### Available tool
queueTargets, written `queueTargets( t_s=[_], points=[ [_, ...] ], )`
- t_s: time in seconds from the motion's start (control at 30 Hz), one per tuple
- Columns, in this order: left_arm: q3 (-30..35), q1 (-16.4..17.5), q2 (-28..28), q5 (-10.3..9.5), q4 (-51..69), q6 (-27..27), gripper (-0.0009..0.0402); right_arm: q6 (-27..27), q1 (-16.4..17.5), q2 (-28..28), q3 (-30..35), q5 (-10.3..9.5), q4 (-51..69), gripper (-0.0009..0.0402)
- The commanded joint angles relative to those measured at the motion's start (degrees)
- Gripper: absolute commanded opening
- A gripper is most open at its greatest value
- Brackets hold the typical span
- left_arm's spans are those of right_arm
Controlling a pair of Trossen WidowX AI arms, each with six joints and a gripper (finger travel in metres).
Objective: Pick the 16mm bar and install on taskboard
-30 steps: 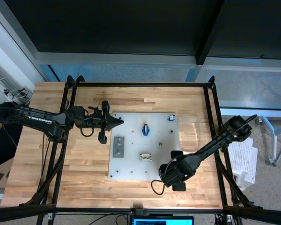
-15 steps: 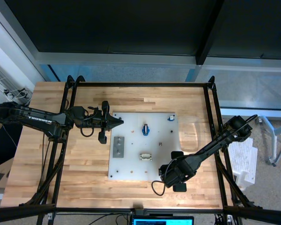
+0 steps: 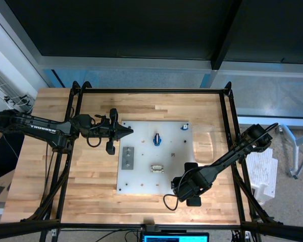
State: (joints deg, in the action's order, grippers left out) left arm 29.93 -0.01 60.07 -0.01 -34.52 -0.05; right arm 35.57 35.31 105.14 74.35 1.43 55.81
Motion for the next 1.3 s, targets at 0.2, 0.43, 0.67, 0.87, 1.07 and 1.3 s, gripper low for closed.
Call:
queueTargets(
  t_s=[0.2,0.43,0.67,0.87,1.07,1.3],
  points=[
    [0.02,0.02,0.02,0.0,-0.02,0.0,0.0,-0.26,-0.04,-2.75,0.04,0.04,0.63,0.0225],
    [0.02,0.02,0.02,0.0,-0.02,0.0,0.0,0.02,-0.2,-8.11,0.04,0.7,1.95,0.0224],
    [0.02,0.02,0.02,0.0,-0.02,0.0,0.0,0.07,-0.26,-11.61,0.04,1.57,3.85,0.0224],
    [0.02,0.02,0.02,0.0,-0.02,0.0,0.0,0.02,-0.28,-11.93,0.04,2.01,4.2,0.0224],
    [0.02,0.0,0.02,0.0,0.0,0.0,0.0,-2.1,-1.31,-12.81,0.04,2.23,4.17,0.0224],
    [0.02,0.0,0.02,0.0,-0.02,0.0,0.0,-5.62,-7.32,-17.11,0.02,5.2,3.56,0.0224]
  ],
)
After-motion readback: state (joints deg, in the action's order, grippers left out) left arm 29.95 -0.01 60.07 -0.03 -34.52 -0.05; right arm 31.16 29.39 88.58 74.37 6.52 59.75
